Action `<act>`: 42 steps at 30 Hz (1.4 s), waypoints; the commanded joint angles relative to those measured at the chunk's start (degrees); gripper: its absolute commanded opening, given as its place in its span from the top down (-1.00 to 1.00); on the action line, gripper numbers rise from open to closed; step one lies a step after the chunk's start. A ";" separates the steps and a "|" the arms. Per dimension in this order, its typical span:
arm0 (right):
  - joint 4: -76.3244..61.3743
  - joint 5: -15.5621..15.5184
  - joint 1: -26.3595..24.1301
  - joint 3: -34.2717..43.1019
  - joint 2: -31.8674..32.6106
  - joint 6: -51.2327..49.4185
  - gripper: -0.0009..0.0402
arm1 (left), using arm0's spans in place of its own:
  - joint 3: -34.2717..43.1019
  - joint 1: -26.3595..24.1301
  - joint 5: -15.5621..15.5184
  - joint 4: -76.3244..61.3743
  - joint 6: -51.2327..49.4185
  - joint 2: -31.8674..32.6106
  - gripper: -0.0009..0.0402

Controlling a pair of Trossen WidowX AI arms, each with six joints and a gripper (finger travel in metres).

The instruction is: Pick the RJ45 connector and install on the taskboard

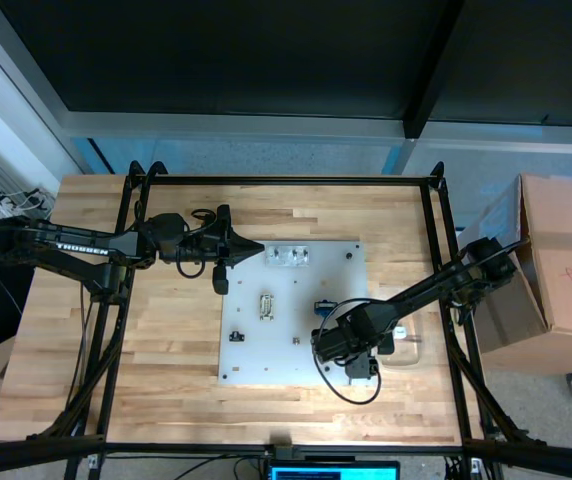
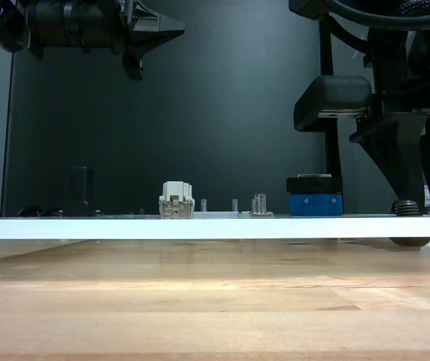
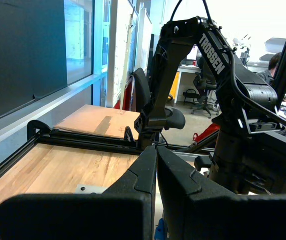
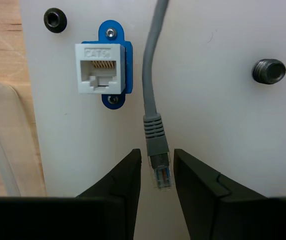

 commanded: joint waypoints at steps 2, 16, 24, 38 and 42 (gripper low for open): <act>-0.20 0.04 -0.02 -0.31 0.11 2.47 0.65 | 0.00 0.00 0.00 -0.02 0.00 0.02 0.96; -1.70 -0.17 -0.96 -0.28 -2.89 11.15 0.94 | 0.00 0.02 0.00 0.00 0.00 0.02 0.96; -1.29 -7.10 -6.34 -0.31 -9.18 30.23 0.94 | 0.00 0.00 0.00 -0.02 0.00 0.02 0.96; 8.11 -16.61 -21.68 -0.33 -24.59 43.34 0.94 | 0.00 0.02 0.00 -0.02 0.00 0.02 0.96; 13.70 -21.62 -26.10 -0.42 -25.09 46.88 0.94 | 0.00 0.00 0.00 0.02 0.00 0.02 0.96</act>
